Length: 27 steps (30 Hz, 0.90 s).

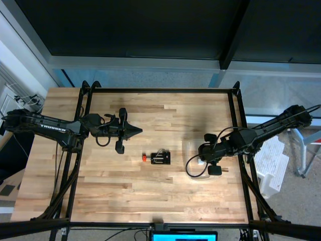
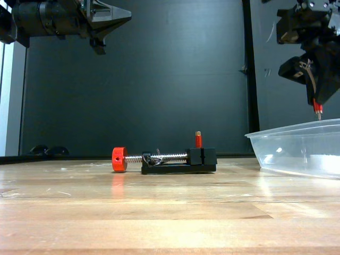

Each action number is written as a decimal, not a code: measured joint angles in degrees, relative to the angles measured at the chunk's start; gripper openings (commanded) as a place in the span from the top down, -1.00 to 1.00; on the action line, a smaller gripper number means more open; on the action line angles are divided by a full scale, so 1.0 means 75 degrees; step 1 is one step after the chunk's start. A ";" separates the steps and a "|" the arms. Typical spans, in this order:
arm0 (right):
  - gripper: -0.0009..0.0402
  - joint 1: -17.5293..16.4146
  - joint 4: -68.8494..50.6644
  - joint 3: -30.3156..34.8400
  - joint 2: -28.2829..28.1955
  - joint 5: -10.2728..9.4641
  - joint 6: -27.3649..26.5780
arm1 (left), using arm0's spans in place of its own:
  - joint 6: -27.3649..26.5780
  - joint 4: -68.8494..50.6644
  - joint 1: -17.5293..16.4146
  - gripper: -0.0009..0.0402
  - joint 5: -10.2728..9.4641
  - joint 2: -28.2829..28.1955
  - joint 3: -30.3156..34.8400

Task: Pick the RCA connector and install on taskboard

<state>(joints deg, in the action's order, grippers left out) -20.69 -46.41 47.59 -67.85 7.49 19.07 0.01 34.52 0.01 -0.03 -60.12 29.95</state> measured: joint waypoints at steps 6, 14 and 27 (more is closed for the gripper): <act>0.96 0.0000 -0.0041 0.0070 0.0000 0.0000 0.0000 | 0.0000 0.0000 0.0000 0.96 0.0000 0.0000 0.0000; 0.96 0.0052 0.0128 0.0070 -0.0003 0.0000 0.0000 | 0.0000 0.0003 0.0000 0.96 0.0000 0.0000 0.0000; 0.96 0.0554 0.0530 0.0557 -0.0638 0.0003 -0.0105 | 0.0000 0.0003 0.0000 0.96 0.0000 0.0000 -0.0003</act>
<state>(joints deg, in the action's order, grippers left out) -16.53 -42.44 51.77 -72.64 7.51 18.28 0.01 34.54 0.01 -0.03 -60.12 29.93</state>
